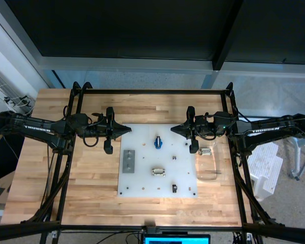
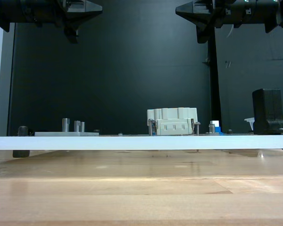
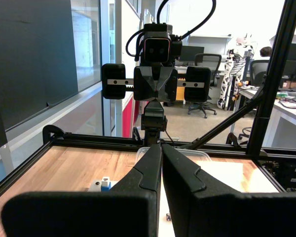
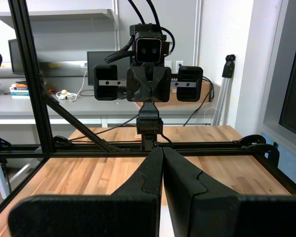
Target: Pick the HAN10E connector and install on the hub
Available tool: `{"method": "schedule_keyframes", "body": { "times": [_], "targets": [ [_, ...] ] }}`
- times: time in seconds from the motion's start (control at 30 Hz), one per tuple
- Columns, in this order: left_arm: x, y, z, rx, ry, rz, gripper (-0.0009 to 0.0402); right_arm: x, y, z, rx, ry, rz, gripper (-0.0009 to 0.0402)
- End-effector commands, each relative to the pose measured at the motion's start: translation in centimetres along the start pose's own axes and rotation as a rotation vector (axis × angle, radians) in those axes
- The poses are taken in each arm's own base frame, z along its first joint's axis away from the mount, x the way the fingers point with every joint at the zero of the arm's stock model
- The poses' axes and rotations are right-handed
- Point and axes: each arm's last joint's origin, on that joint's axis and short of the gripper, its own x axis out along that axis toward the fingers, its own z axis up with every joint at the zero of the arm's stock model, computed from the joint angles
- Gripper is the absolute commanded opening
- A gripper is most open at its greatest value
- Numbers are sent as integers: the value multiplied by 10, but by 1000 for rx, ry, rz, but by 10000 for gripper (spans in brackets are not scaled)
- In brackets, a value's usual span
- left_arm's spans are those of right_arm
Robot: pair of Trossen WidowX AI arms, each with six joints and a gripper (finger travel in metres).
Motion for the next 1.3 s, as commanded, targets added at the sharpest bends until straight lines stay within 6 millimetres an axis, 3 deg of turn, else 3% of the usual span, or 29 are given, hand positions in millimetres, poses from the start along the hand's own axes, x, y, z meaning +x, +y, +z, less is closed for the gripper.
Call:
{"method": "schedule_keyframes", "body": {
  "times": [0.03, 0.53, 1.03, 1.3],
  "targets": [
    [0, 0, 0, 0, 0, 0, 0, 0, 0, 0, 0, 0, 2, 0],
    [0, 0, 0, 0, 0, 0, 0, -1, 1, -1, 70, 20, 7, 0],
    [0, 0, 0, 0, 0, 0, 0, -37, 2, 14, 40, 700, -26, 0],
    [0, 0, 0, 0, 0, 0, 0, -59, 2, 18, 34, 964, -34, 0]
  ]
}}
